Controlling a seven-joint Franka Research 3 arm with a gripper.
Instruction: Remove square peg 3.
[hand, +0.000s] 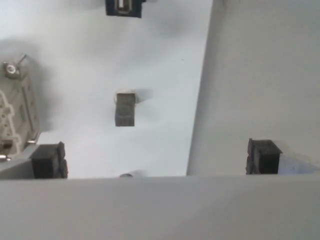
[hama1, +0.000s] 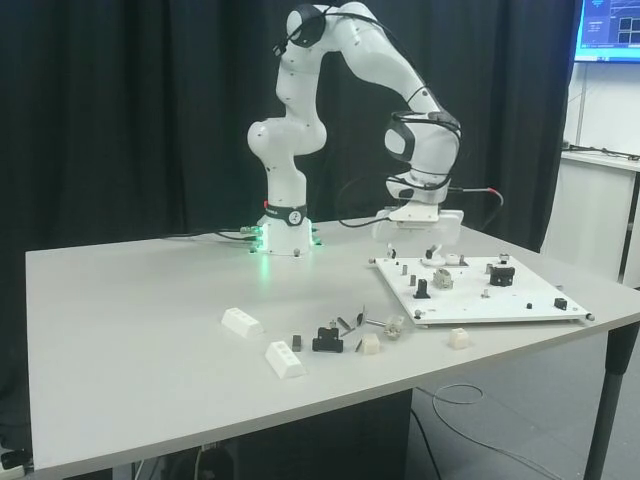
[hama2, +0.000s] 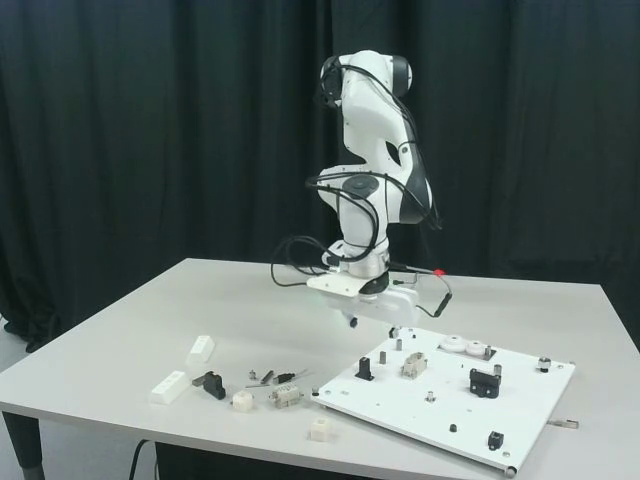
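Note:
A small grey square peg (hand: 125, 109) stands upright in the white board (hand: 165, 60), close to the board's edge. In the room views the peg (hama1: 402, 267) (hama2: 398, 344) is near the board's far corner on the arm's side. My gripper (hand: 155, 159) (hama1: 415, 250) (hama2: 372, 322) hovers above that corner, open, with nothing between its black fingertips (hand: 48, 161). One fingertip is over the board and the other over the bare grey table (hand: 260, 75). The peg lies below the gap, nearer the fingertip over the board.
A grey multi-pin connector (hand: 17, 115) and a black socket (hand: 123, 7) sit on the board near the peg. More fittings stand across the board (hama2: 520, 400). Loose white blocks (hama1: 242, 322) and small parts (hama1: 327, 340) lie on the table in front.

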